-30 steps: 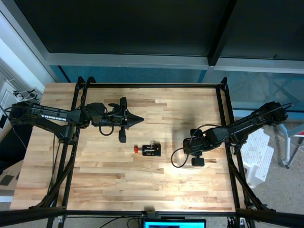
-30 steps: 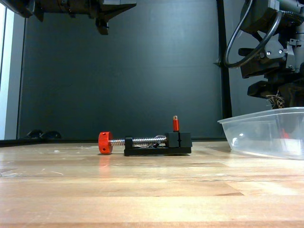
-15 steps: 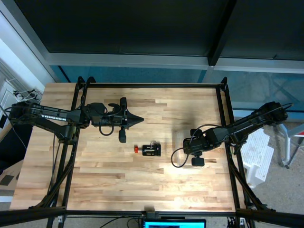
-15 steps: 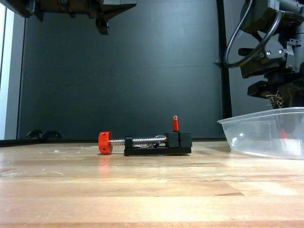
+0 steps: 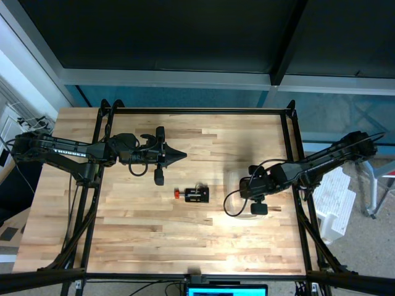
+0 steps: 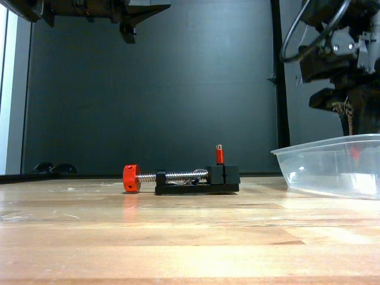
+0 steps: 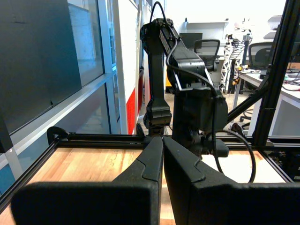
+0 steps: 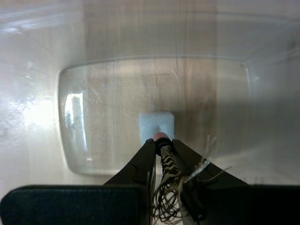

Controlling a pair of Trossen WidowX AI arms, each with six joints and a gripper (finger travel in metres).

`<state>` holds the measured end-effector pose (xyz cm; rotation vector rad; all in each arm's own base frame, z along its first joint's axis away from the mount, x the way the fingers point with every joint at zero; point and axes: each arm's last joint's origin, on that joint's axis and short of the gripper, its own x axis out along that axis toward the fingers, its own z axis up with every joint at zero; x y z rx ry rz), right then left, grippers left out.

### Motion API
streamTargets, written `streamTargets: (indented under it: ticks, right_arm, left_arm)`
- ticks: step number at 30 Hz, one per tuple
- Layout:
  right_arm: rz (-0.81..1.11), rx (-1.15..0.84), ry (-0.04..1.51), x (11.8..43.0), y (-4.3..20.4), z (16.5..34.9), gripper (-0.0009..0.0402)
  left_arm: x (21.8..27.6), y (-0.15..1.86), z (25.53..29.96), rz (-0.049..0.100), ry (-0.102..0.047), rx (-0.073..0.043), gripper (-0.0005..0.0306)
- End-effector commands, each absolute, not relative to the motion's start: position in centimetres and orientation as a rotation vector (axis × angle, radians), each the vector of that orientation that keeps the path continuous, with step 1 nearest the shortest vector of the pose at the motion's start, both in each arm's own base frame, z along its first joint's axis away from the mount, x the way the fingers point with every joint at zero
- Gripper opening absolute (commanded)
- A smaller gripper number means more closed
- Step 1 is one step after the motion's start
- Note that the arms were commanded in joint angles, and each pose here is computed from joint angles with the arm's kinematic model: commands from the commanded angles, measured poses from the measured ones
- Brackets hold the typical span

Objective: Pick the rca connector and install on the hub

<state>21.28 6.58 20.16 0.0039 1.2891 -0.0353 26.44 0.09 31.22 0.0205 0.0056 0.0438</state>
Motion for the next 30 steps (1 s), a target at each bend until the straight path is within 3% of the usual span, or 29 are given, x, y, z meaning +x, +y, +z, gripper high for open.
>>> streamTargets:
  ticks: [1,12,30]
  right_arm:
    - [-0.023,-0.010,1.285,21.2,6.6,21.6,0.0000]
    - [-0.021,-0.010,1.271,21.0,6.5,25.7,0.0000]
    - [-0.017,-0.007,1.278,21.0,6.5,25.7,0.0000]
  left_arm:
    - [26.45,0.09,31.23,0.043,0.005,0.021,0.0000]
    - [26.45,0.10,31.23,0.044,0.005,0.021,0.0000]
    - [26.45,0.10,31.23,0.044,0.005,0.021,0.0000]
